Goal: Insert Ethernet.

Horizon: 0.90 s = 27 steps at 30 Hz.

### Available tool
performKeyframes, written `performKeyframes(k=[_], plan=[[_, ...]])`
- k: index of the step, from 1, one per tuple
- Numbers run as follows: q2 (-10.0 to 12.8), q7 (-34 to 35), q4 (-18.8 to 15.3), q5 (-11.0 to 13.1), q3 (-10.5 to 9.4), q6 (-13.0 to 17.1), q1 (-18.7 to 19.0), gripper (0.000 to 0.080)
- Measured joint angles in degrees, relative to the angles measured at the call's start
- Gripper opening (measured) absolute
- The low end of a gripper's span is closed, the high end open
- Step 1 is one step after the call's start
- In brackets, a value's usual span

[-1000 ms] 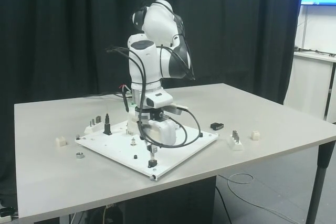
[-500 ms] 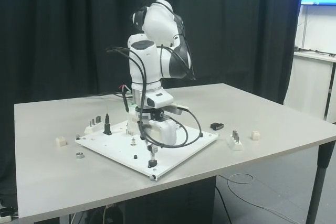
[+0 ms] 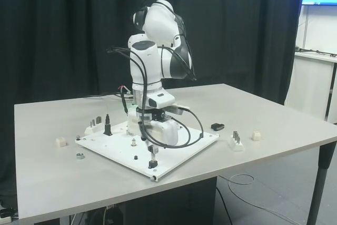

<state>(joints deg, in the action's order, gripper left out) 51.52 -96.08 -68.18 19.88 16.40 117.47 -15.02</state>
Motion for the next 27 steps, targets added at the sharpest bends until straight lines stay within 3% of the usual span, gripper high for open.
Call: performKeyframes(k=[27], plan=[[0.33,-3.97,0.34,-0.09,0.14,0.04,0.08,0.0065]])
